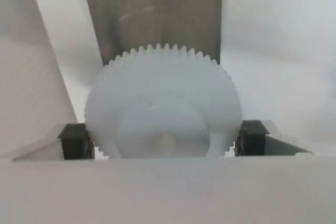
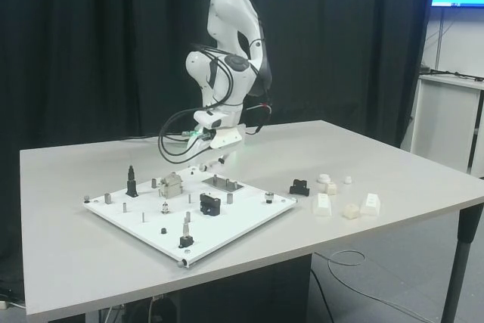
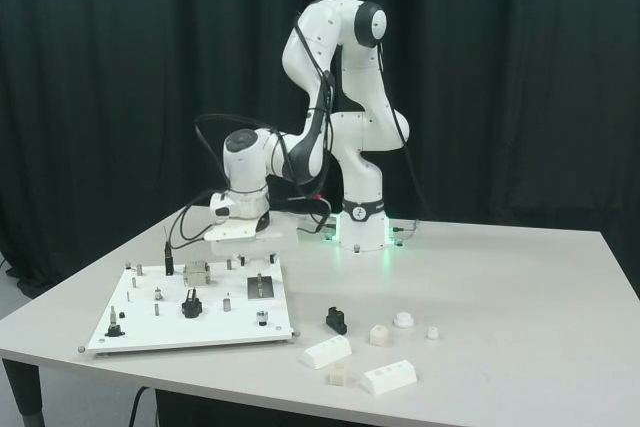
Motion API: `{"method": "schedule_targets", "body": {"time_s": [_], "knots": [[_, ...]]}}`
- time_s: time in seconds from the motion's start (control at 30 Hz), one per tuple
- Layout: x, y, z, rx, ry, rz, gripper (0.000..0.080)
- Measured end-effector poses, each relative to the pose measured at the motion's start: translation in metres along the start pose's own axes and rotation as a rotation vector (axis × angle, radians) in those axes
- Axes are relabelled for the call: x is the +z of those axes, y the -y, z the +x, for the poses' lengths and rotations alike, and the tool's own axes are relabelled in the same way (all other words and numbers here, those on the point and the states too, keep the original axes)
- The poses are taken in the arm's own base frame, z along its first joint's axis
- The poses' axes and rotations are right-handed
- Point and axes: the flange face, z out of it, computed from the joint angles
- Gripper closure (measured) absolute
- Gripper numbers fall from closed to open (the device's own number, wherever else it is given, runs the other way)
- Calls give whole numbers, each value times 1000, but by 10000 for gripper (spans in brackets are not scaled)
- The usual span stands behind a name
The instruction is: Place large gear.
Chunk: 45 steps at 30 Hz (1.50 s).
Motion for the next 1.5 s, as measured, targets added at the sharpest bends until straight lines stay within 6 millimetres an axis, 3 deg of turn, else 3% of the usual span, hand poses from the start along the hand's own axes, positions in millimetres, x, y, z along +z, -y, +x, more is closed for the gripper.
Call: {"method": "schedule_targets", "body": {"time_s": [1.5], "knots": [[-13,0,0,51,-5,15,210]]}}
